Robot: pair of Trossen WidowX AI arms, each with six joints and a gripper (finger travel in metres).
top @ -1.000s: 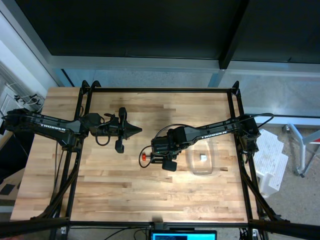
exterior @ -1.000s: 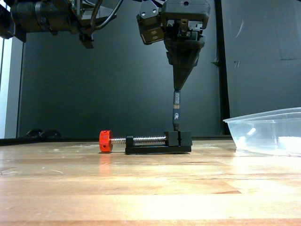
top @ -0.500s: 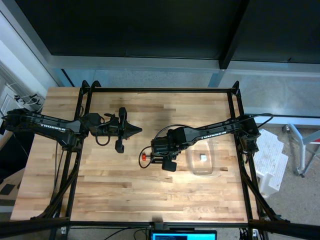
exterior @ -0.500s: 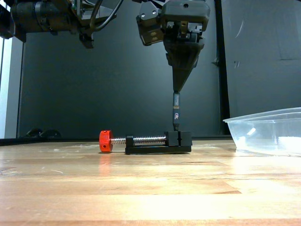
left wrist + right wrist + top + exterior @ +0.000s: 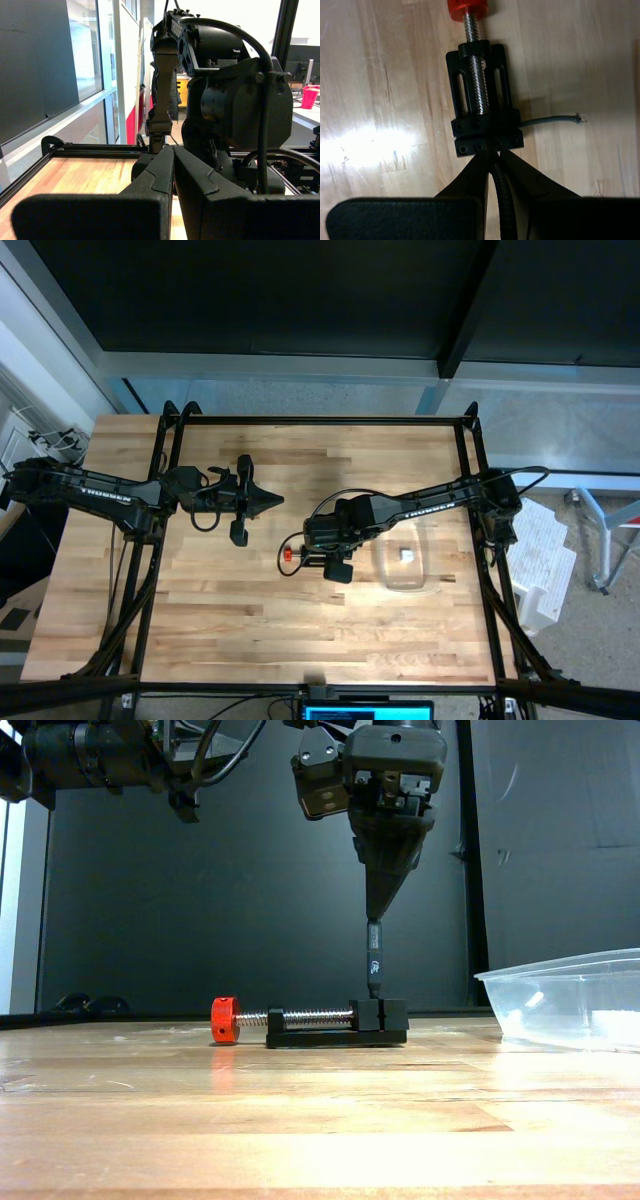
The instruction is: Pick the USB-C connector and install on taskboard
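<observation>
The taskboard (image 5: 335, 1026) is a small black block with a threaded screw and a red-orange knob (image 5: 225, 1020), lying mid-table (image 5: 305, 556). My right gripper (image 5: 373, 918) points straight down over the block's end away from the knob, shut on the USB-C connector (image 5: 373, 960). The connector stands upright with its lower tip at the top of the block. In the right wrist view the fingers (image 5: 477, 172) flank the connector's dark stem (image 5: 496, 180) just short of the taskboard (image 5: 482, 105). My left gripper (image 5: 270, 501) hangs shut above the table's left half, apart from everything, its closed tips (image 5: 173, 155) aimed at the right arm.
A clear plastic tray (image 5: 404, 587) with a small white square piece (image 5: 405, 553) stands right of the taskboard, its wall (image 5: 570, 1005) close by. A short braided cable end (image 5: 550, 120) sticks out beside the block. Black frame rails border the table.
My right gripper has shifted very slightly on the connector. The connector stays upright with its tip at the block. The left arm has not moved.
</observation>
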